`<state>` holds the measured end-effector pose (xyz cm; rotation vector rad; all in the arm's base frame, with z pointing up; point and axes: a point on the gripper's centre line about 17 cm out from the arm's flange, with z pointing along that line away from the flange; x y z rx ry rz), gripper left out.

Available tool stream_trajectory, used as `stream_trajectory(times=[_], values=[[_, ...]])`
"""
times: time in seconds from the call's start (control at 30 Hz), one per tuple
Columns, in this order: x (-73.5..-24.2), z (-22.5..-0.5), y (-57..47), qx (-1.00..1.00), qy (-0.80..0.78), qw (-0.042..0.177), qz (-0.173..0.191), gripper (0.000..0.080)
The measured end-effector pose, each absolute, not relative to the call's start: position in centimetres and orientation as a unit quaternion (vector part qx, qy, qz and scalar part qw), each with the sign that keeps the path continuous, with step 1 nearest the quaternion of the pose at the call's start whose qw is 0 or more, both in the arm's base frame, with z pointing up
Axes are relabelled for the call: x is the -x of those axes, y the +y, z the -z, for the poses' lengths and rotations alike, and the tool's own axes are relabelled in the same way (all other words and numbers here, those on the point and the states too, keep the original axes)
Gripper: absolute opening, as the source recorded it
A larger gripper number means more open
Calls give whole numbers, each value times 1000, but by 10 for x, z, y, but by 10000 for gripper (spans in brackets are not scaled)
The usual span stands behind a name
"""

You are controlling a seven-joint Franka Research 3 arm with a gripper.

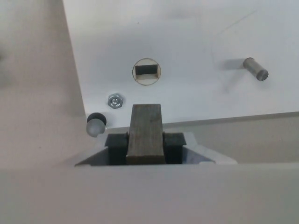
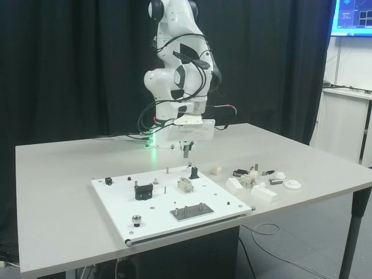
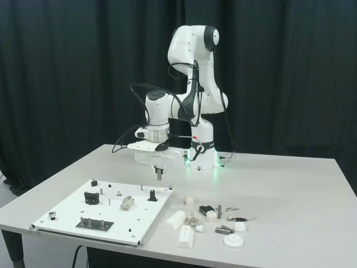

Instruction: Place square peg 4.

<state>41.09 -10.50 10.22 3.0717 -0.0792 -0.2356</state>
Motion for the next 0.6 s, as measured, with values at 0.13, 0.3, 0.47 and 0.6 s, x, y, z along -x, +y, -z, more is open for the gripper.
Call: stream_trajectory(times=[0.13,0.3,0.47,0.6], values=[[-411,-102,-105,-996,-26,30,76,154],[-411,-102,-105,-996,-28,30,76,154],[-411,-102,-102,-996,-29,28,76,154],[-412,-101,-94,-996,-28,24,76,154]])
